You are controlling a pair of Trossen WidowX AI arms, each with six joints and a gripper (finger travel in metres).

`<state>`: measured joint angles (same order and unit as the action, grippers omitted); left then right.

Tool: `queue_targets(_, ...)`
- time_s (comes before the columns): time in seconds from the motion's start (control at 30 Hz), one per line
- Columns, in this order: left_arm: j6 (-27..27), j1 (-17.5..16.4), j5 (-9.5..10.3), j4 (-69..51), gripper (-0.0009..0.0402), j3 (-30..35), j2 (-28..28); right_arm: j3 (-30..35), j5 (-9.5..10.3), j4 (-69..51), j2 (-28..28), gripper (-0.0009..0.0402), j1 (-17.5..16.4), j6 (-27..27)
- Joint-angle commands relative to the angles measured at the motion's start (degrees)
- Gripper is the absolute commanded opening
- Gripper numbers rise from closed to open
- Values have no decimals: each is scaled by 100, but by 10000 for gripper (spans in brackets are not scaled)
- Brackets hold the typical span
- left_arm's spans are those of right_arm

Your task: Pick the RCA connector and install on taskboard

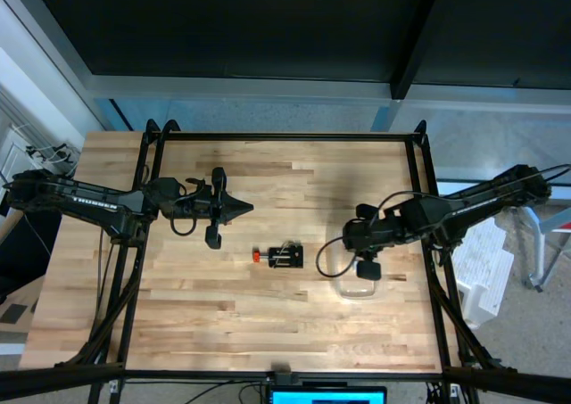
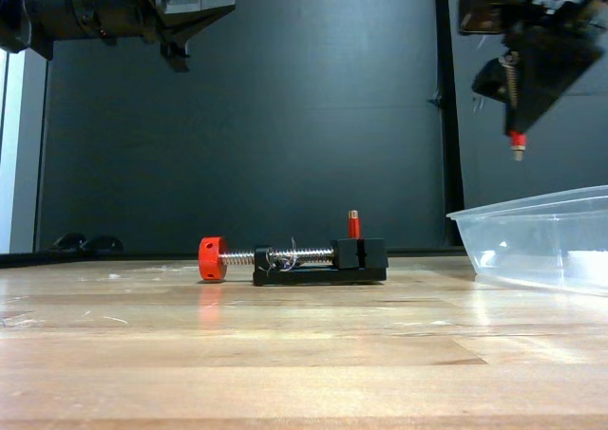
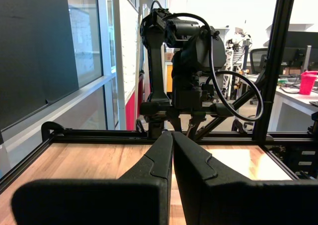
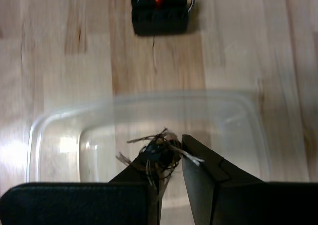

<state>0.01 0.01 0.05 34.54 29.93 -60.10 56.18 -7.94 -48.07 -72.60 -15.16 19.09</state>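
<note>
The taskboard (image 1: 284, 257) is a small black fixture with a silver spring and a red-orange knob (image 2: 212, 258) at its left end. It lies on the wooden table near the middle and also shows in the right wrist view as the taskboard (image 4: 160, 14). My right gripper (image 2: 514, 117) hangs above the clear tray, to the right of the taskboard. It is shut on the RCA connector (image 2: 516, 138), a tiny silver piece with a red tip and thin wire strands, seen as the RCA connector (image 4: 158, 154) at the fingertips. My left gripper (image 1: 243, 208) hovers high at the left, shut on nothing.
A clear plastic tray (image 1: 357, 288) sits on the table right of the taskboard, directly beneath the right gripper; its rim (image 4: 149, 100) crosses the right wrist view. A black metal frame (image 1: 285, 137) borders the table's back and sides.
</note>
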Motion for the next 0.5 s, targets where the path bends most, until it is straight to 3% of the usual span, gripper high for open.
queue_targets(0.03, 0, 0, -2, 2, 0, 2, 0, 293, -13, 13, -308, 0, 151, -79)
queue_targets(0.5, 0, 0, -2, 2, 0, 2, 0, 1355, 0, 125, -1561, 0, 330, -164)
